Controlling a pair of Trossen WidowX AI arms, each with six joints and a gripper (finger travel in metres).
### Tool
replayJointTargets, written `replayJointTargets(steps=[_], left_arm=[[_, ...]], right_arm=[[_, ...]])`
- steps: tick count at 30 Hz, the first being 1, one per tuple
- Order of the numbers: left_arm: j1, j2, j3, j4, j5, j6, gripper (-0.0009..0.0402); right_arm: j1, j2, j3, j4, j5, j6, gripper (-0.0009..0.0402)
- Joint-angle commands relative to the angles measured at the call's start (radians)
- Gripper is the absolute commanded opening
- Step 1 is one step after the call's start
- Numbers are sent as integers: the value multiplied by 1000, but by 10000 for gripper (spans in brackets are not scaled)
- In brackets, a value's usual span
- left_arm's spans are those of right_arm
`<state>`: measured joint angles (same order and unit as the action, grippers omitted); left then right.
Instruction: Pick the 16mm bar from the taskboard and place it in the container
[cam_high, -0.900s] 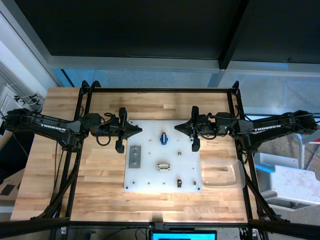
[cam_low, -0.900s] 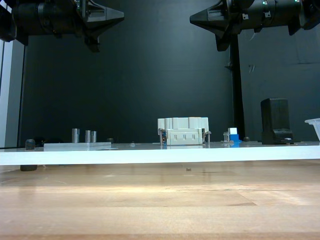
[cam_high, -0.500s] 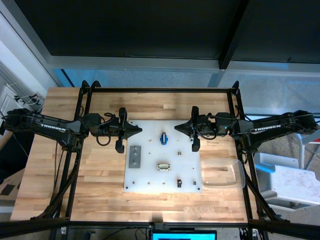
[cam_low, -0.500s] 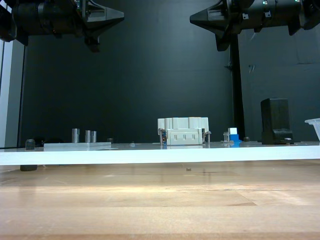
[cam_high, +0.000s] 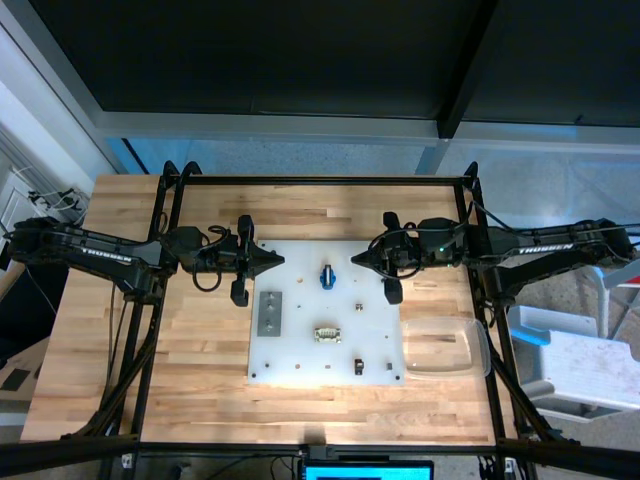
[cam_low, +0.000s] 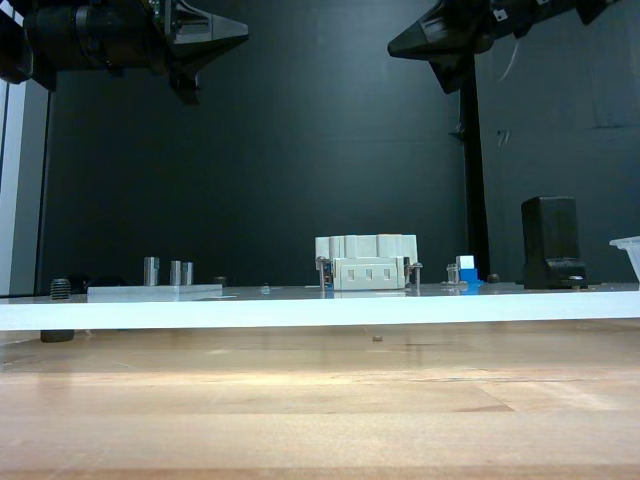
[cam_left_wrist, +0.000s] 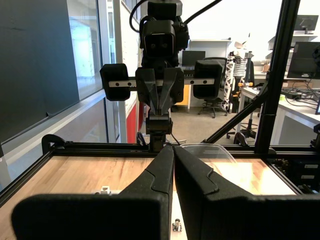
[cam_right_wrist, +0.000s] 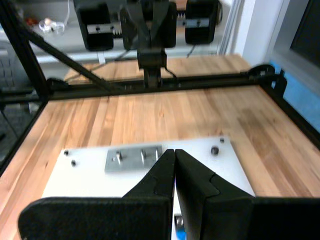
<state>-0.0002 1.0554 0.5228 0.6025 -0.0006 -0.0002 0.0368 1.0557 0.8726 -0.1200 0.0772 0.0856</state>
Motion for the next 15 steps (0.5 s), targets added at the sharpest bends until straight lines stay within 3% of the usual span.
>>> replayJointTargets(steps=[1,15], left_arm=[[0,0,0,1,0,0,0],[0,0,0,0,0,0,0]], right_arm=[[2,1,35,-77,0,13,0],[11,87,248,-479,8,14,0]])
